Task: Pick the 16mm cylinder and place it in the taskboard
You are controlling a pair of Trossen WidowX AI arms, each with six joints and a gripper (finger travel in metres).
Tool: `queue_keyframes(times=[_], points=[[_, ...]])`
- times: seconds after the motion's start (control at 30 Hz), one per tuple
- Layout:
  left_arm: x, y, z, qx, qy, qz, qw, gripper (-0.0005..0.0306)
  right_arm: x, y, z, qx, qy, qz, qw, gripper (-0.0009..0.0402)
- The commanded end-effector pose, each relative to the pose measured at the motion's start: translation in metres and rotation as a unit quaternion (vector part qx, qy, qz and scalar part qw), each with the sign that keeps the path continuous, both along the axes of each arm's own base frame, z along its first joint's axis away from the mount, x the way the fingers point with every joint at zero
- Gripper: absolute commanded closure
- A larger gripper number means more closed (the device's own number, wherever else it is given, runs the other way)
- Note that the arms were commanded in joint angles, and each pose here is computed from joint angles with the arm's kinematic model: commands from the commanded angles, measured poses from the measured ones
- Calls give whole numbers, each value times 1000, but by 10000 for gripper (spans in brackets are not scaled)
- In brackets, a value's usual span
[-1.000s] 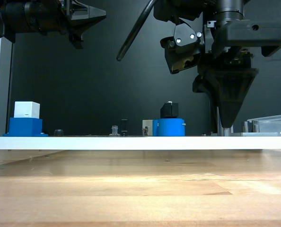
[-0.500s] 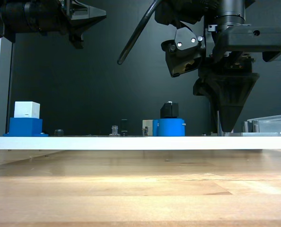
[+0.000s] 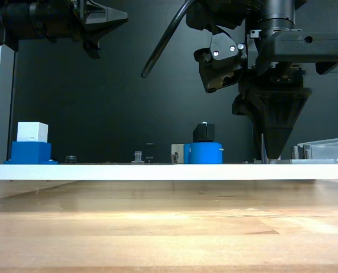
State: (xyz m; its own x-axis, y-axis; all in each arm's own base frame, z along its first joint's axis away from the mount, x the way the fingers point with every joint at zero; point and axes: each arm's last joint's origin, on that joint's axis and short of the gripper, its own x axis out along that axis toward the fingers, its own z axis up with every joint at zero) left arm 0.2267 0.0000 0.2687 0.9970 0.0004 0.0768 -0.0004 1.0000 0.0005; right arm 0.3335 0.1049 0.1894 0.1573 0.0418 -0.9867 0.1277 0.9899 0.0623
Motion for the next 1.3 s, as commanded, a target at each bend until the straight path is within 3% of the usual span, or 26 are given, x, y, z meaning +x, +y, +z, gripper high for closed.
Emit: queue_keyframes(times=[0.03, 0.33, 0.73, 1.3], points=[[0, 0, 0, 0, 0, 0, 1000, 300, 0, 0, 0, 0, 0, -1, 1000, 354], [0, 0, 0, 0, 0, 0, 1000, 300, 0, 0, 0, 0, 0, -1, 1000, 276], [0, 0, 0, 0, 0, 0, 1000, 300, 0, 0, 1, 0, -1, 0, 1000, 207], [0, 0, 0, 0, 0, 0, 1000, 300, -4, 1, 8, 0, -1, 3, 1000, 191]])
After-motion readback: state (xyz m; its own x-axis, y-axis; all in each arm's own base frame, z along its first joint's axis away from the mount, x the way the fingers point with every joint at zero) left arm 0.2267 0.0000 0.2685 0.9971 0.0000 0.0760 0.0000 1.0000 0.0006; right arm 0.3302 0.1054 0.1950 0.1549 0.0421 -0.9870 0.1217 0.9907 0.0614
